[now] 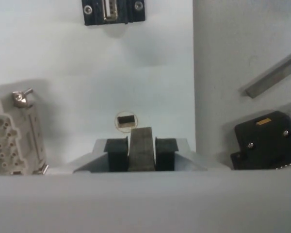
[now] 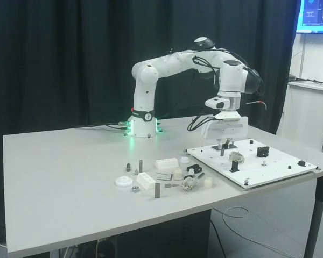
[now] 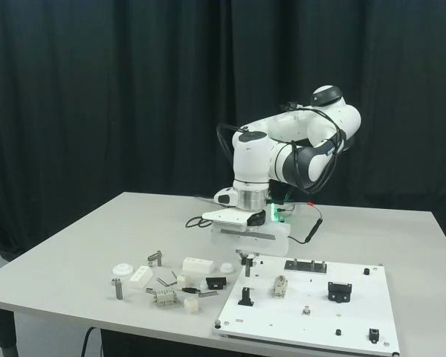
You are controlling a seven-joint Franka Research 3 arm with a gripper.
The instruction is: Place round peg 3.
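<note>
Clamped between my pincer's (image 1: 141,154) two black pads, I see the round peg (image 1: 142,148): a plain grey, dull-surfaced stub, standing upright, its lower end reaching past the fingertips toward the white board (image 1: 150,87). From the wrist camera the peg's end hangs just beside a small round hole (image 1: 125,121) in the board, not inside it; I cannot tell whether it touches the surface. In the first room view the gripper (image 2: 224,144) sits over the board's (image 2: 269,171) near-left corner region, close to the edge facing the loose parts.

Going left to right across the board as the wrist camera shows it: I make out a pale multi-pin connector block (image 1: 15,141) with a wing screw at its top, then a black USB socket mount (image 1: 113,11) well apart from the peg, then the hole. Off the board, on the grey table (image 1: 242,43), lies a grey metal bar (image 1: 273,74), tilted, and a black connector housing (image 1: 267,141) with two screws.

On the table beside the board lies a scatter of white and grey parts (image 2: 161,180).
</note>
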